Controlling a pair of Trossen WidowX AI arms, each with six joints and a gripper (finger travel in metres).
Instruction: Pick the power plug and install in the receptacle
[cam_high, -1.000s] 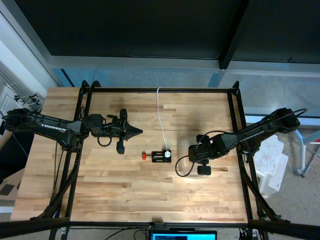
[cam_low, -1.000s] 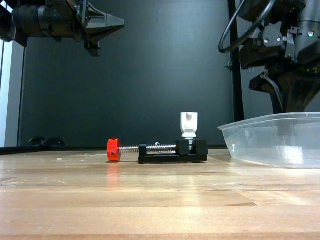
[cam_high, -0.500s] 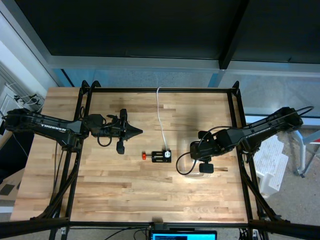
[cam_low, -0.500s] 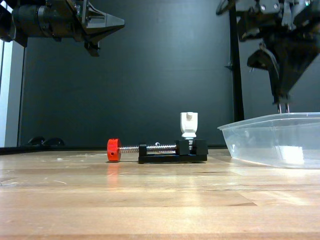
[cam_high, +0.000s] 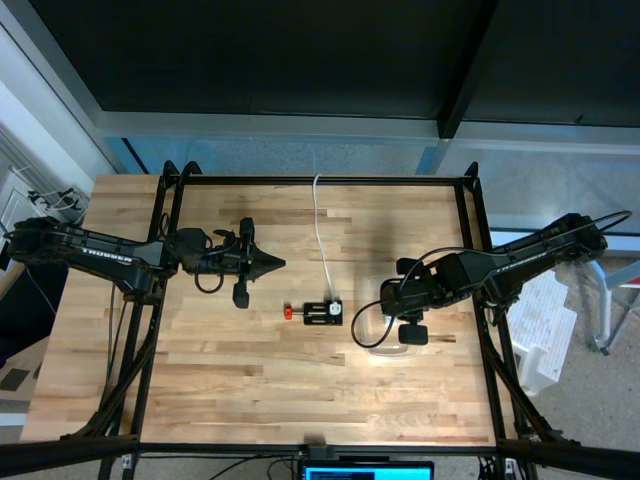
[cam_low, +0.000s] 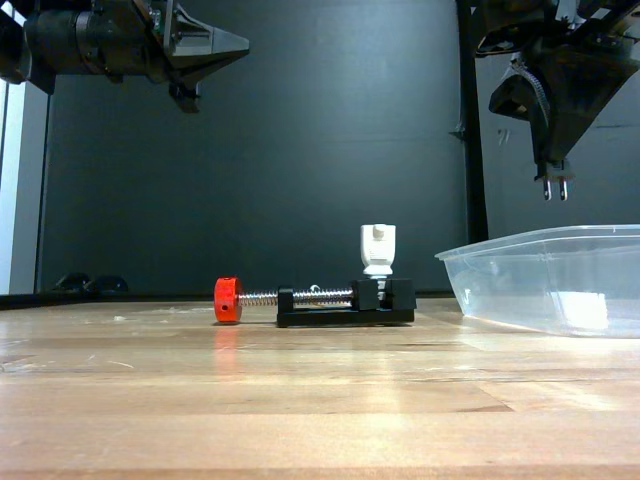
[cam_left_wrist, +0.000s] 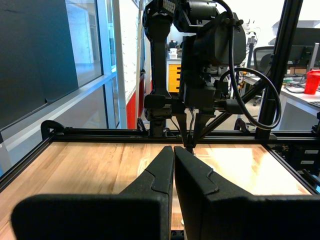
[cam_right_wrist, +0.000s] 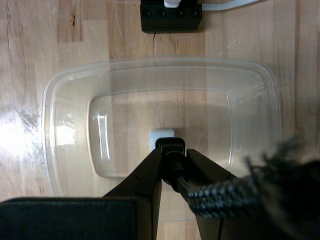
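Observation:
My right gripper (cam_low: 553, 165) hangs above the clear tray, shut on the power plug (cam_low: 553, 183), whose two prongs point down. From the right wrist camera the small black plug (cam_right_wrist: 171, 146) sits pinched between the fingers of the right gripper (cam_right_wrist: 172, 152). The receptacle (cam_low: 377, 245) stands upright in a black vise (cam_low: 345, 300) with a red knob (cam_low: 227, 299), to the left of the tray. From above, the receptacle (cam_high: 336, 307) lies left of the right gripper (cam_high: 386, 299). My left gripper (cam_high: 272, 263) is shut and empty, held high at the left.
A clear plastic tray (cam_low: 520, 285) sits on the wood under the right gripper, with a small white piece (cam_right_wrist: 161, 135) inside it. A white cord (cam_high: 320, 230) runs from the receptacle to the table's far edge. A black frame borders the table.
The right gripper has risen out of the tray with the plug pinched in it and shifted slightly toward the vise. The left arm has not moved.

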